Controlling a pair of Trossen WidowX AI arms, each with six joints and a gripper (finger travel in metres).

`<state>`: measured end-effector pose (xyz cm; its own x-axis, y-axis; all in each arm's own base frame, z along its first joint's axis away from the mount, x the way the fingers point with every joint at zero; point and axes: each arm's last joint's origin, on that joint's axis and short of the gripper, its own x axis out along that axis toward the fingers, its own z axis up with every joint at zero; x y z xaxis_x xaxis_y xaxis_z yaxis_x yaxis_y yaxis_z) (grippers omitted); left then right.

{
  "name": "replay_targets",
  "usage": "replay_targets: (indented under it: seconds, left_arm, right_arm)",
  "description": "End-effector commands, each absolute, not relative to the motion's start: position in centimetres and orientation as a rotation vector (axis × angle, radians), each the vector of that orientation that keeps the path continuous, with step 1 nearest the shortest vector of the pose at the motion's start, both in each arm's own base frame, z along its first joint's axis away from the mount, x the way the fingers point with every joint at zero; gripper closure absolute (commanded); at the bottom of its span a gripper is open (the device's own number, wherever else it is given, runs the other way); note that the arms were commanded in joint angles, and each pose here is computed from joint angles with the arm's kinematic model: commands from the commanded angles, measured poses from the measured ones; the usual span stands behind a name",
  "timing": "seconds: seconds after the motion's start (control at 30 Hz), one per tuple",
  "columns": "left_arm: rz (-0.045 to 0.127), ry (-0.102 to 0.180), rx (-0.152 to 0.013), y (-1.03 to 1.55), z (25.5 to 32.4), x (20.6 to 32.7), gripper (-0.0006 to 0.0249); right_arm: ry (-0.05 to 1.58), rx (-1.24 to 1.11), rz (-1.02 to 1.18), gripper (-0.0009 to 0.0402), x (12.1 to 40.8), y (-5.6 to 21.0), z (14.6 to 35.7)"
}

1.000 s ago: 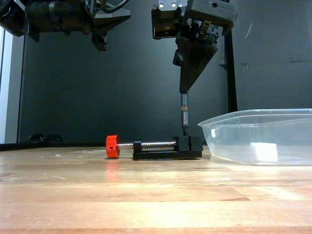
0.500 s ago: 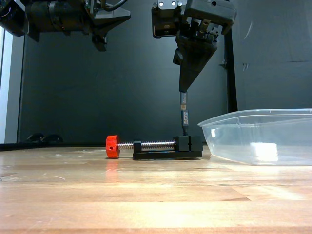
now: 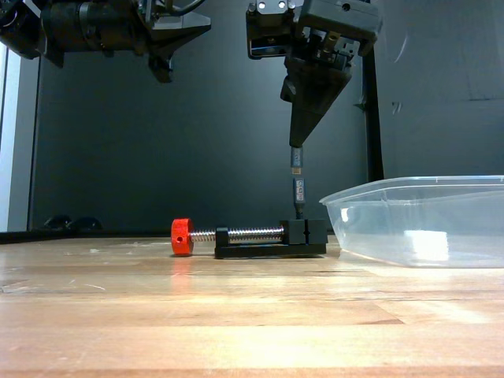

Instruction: Pick the usb-c connector and install on the hub

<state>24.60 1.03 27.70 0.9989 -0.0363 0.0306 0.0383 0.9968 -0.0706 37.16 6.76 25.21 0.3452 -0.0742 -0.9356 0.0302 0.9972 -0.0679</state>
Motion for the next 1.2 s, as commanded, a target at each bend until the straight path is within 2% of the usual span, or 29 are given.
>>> replay_targets:
  seconds: [0.03, 1.2]
  left_arm:
    - [-0.037, -0.03, -0.071, 1.04, 27.7, 24.6, 0.0243]
    - [-0.037, -0.03, -0.071, 1.04, 27.7, 24.6, 0.0243]
  right_arm:
    - [1.215, -0.041, -0.067, 0.0393, 37.14, 6.8, 25.25]
    - [1.218, -0.039, -0.068, 0.0393, 37.07, 6.89, 24.87]
